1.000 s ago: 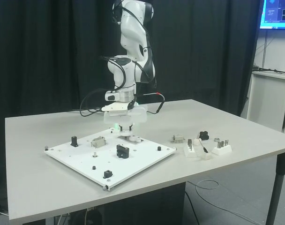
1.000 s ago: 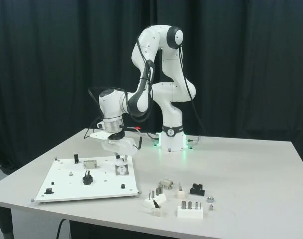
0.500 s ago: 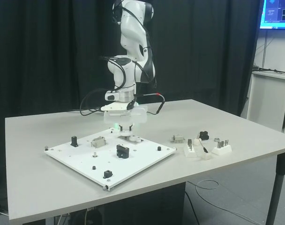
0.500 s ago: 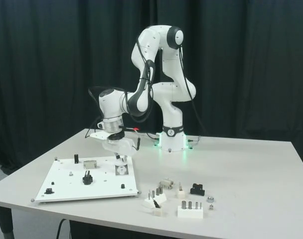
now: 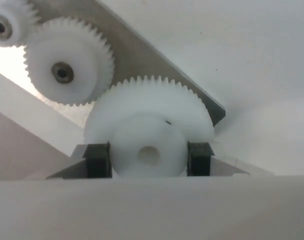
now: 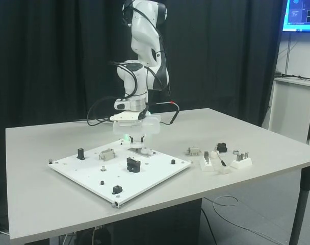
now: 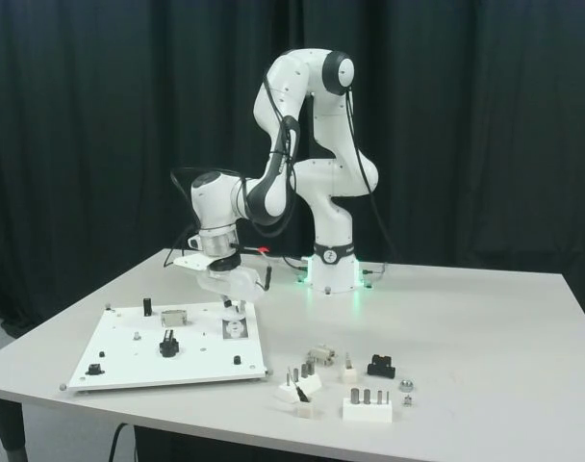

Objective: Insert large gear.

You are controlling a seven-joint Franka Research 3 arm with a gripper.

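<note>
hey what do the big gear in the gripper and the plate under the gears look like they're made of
The large gear looks like white moulded plastic: matte, uniformly white, with soft-edged teeth and hub. The plate beneath the gears seems to be grey metal, perhaps aluminium, judging by its dull brushed sheen and crisp corner. The medium gear beside it appears to be the same white plastic, on a darker, metal-looking pin.

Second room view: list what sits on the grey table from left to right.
Flat white square assembly board → claw over the board's right part → white angled holder block with upright pins → white rectangular block with grey pegs → small black bracket.
</note>
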